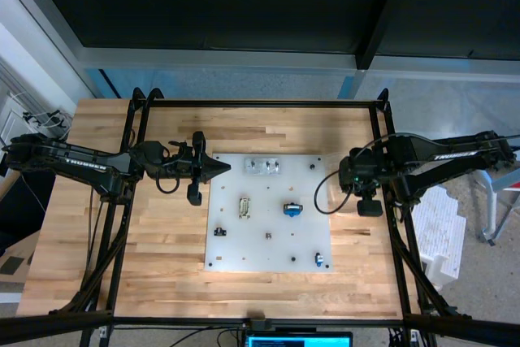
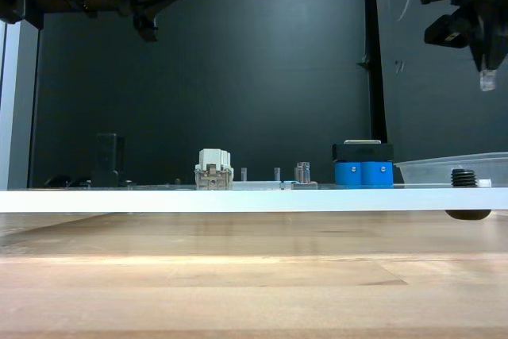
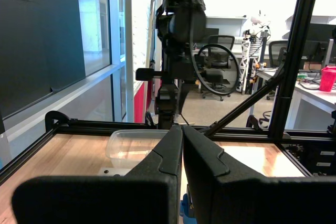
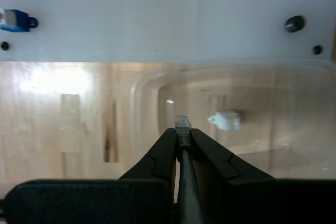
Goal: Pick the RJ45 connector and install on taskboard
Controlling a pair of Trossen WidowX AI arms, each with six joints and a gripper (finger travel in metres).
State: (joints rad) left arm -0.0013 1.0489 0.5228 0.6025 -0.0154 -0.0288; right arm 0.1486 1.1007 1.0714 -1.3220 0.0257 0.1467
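My right gripper [image 4: 182,132] is shut on the RJ45 connector [image 4: 182,121], a tiny clear plug sticking out past the fingertips. In the low view the connector [image 2: 486,79] hangs well above the table under that gripper [image 2: 485,63]. From above, the right gripper [image 1: 370,203] hovers just off the right edge of the taskboard [image 1: 268,237], a flat white square panel. Beneath it lies a clear plastic tray [image 4: 157,103], with the taskboard [image 4: 157,19] beyond. The left gripper [image 1: 221,168] is shut and empty, held high over the board's left edge.
A second small whitish piece [image 4: 226,120] lies in the tray [image 2: 452,168]. The board carries blue fittings [image 1: 292,209], a silver block [image 1: 264,166], a beige socket [image 1: 243,208] and black screws. Black frame rails ring the wooden table [image 1: 122,233].
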